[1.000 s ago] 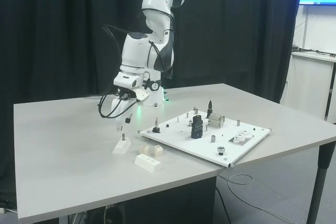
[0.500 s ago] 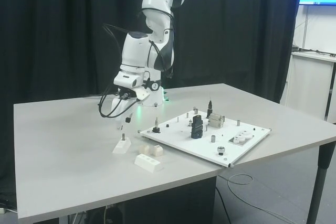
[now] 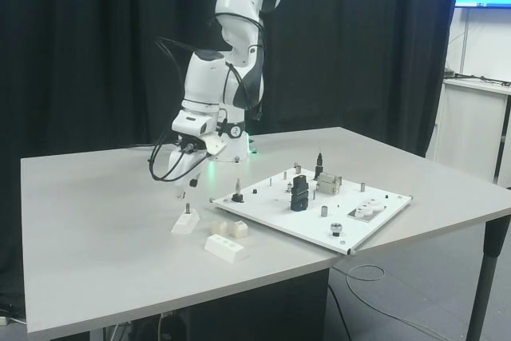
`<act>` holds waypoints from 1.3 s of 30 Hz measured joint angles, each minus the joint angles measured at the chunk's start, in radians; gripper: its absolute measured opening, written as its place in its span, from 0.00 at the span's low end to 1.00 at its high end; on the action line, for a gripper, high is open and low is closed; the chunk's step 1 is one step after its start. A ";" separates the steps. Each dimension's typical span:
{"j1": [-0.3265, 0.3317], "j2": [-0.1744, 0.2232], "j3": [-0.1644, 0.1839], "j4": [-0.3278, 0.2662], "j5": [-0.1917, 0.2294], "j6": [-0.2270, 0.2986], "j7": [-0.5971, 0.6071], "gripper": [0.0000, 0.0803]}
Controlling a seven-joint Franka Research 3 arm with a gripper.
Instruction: Pick square peg 2.
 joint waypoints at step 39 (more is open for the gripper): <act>-0.003 0.069 0.032 -0.077 0.000 0.227 -0.009 1.00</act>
